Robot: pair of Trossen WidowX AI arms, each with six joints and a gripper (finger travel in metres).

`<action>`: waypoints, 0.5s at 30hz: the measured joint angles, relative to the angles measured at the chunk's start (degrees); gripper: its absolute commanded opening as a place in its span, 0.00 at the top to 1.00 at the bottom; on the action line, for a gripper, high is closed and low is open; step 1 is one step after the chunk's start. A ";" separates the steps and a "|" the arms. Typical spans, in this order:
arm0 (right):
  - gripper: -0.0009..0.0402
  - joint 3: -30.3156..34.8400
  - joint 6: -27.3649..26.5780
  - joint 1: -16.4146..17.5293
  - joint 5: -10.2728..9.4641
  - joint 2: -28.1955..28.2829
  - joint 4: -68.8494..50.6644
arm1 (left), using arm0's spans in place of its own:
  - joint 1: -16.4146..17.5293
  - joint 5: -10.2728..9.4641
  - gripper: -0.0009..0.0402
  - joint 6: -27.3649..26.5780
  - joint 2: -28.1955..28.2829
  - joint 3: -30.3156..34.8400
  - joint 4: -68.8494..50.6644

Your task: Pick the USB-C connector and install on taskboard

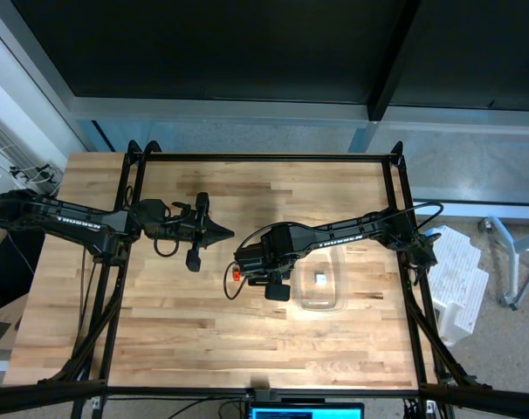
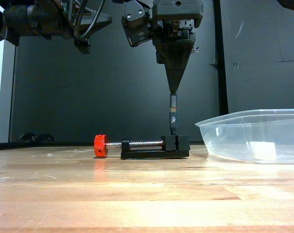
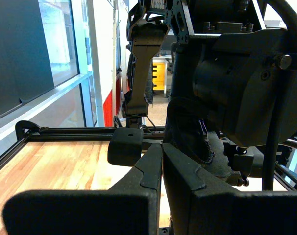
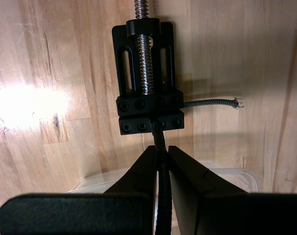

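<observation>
The taskboard (image 2: 154,145) is a small black block with a threaded screw and an orange-red knob (image 2: 101,145), lying on the wooden table. My right gripper (image 2: 172,90) points straight down over its right end and is shut on the USB-C connector (image 2: 172,114), a thin dark plug held upright. The plug's lower tip touches the top of the block's slot. In the right wrist view the connector (image 4: 160,142) runs from between the fingers to the taskboard (image 4: 148,112). My left gripper (image 1: 228,232) hovers shut and empty, left of the taskboard (image 1: 247,272).
A clear plastic tray (image 2: 244,119) stands just right of the block, with a small white-silver square piece (image 1: 320,278) in the tray (image 1: 339,262). A short braided cable end (image 4: 212,103) sticks out beside the block. Black frame rails (image 1: 264,158) border the table.
</observation>
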 measured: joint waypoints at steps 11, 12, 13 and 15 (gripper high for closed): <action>0.98 0.00 -0.09 0.00 -0.61 0.00 0.17 | 0.00 0.00 0.98 0.02 0.00 0.00 0.00; 0.98 0.00 -0.09 0.00 -0.68 0.00 0.17 | 0.00 0.00 0.98 0.02 -0.02 0.00 0.00; 0.98 0.00 -0.09 0.00 -0.68 0.00 0.17 | 0.00 0.00 0.98 0.02 -0.02 0.02 0.00; 0.98 0.00 -0.11 0.00 -0.72 0.00 0.17 | 0.00 0.00 0.98 0.00 0.00 0.00 -0.02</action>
